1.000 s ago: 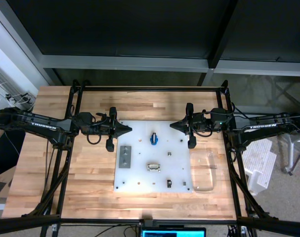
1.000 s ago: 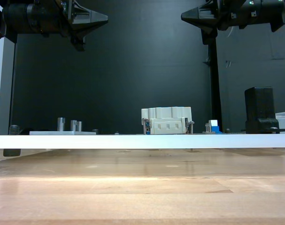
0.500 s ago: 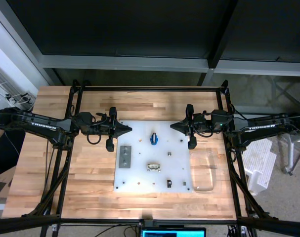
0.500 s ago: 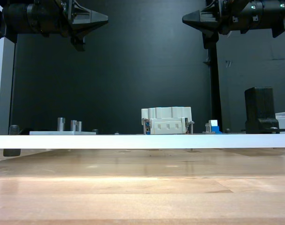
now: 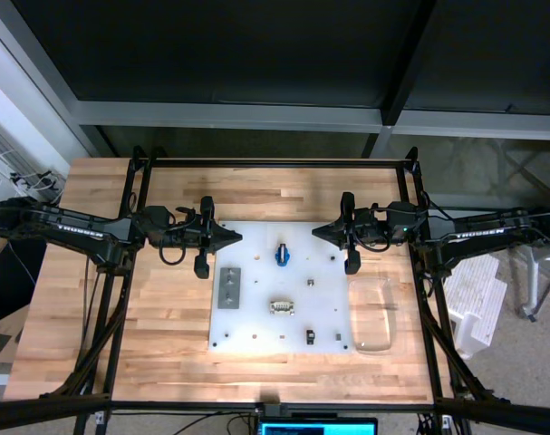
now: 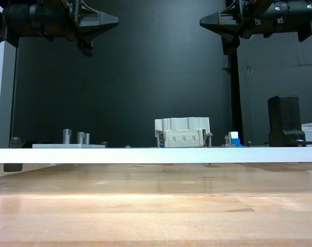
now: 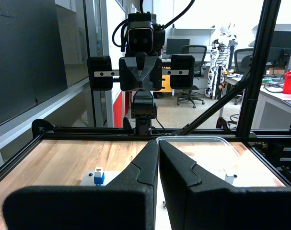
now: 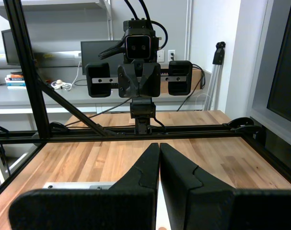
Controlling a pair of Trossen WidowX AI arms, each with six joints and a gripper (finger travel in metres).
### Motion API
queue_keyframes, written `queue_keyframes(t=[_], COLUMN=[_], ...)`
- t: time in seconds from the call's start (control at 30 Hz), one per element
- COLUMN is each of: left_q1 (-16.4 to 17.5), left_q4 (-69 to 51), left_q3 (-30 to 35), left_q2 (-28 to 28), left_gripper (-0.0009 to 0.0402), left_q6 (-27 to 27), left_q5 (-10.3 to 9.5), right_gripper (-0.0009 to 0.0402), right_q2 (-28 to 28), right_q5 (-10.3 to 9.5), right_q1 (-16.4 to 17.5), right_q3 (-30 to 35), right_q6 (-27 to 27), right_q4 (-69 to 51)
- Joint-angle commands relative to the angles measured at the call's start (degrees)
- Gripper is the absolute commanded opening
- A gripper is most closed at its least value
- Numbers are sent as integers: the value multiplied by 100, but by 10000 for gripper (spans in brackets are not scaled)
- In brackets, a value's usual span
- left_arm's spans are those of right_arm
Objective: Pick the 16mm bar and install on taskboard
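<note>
Left gripper (image 5: 235, 237) hangs above the taskboard's (image 5: 253, 319) far left corner, right gripper (image 5: 316, 232) above its far right. Both are pressed together and empty. Left arm (image 5: 68, 230) and right arm (image 5: 481, 233) read "TROSSEN".

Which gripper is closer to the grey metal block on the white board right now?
Left. The left gripper hovers high just behind the grey block; the right gripper hovers farther off, beyond the blue knob.
</note>
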Motion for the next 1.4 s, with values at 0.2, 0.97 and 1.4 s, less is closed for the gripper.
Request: queue_keyframes(t=[0.2, 0.97, 1.4], left_q1=[0, 0, 2], left_q4=[0, 2, 0], left_q3=[0, 0, 0], left_q2=[2, 2, 2], left_gripper=[0, 0, 0], left_q6=[2, 2, 2], left_q5=[0, 0, 0], right_gripper=[0, 0, 0], right_q2=[2, 2, 2], right_q5=[13, 13, 13], right_q1=[-2, -2, -4], right_q3=[35, 33, 33], right_q6=[2, 2, 2], right_q4=[-4, -57, -168])
